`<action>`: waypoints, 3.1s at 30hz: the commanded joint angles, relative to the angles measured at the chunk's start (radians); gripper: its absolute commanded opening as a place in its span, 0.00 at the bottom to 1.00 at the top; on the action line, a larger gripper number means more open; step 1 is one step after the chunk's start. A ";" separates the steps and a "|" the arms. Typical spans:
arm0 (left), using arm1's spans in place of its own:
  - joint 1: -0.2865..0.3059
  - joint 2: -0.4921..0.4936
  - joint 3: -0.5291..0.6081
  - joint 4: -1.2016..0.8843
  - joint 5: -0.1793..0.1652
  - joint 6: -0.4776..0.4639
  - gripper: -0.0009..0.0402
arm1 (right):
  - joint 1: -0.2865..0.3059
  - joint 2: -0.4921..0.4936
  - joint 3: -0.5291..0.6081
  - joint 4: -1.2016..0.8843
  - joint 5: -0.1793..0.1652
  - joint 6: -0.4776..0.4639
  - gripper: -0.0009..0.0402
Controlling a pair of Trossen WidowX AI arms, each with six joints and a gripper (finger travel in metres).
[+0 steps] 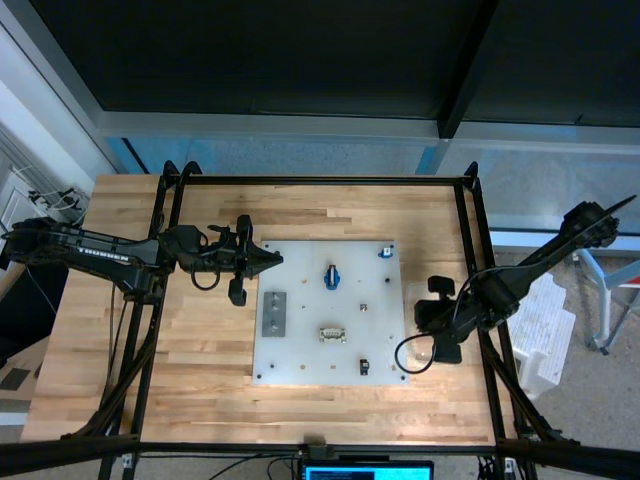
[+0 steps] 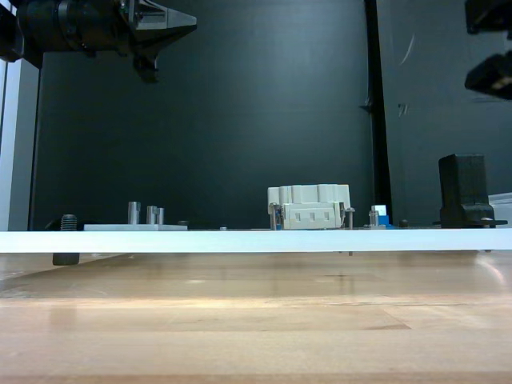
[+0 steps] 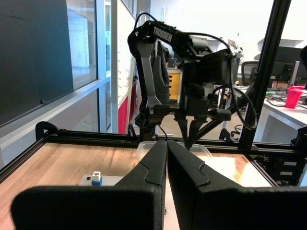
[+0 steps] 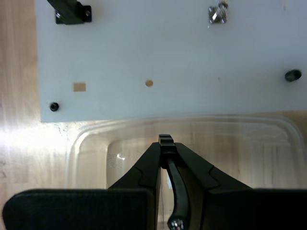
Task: Pick the USB connector and install on taskboard
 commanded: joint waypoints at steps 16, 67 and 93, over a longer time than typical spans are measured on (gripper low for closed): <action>0.000 0.000 0.000 0.000 0.000 0.000 0.02 | 0.026 0.339 0.301 0.012 0.024 0.004 0.02; 0.000 0.000 0.000 0.000 0.000 0.000 0.02 | -0.019 0.640 0.575 0.011 -0.011 -0.054 0.02; 0.000 0.000 0.000 0.000 0.000 0.000 0.02 | -0.020 0.640 0.569 0.018 -0.019 -0.056 0.02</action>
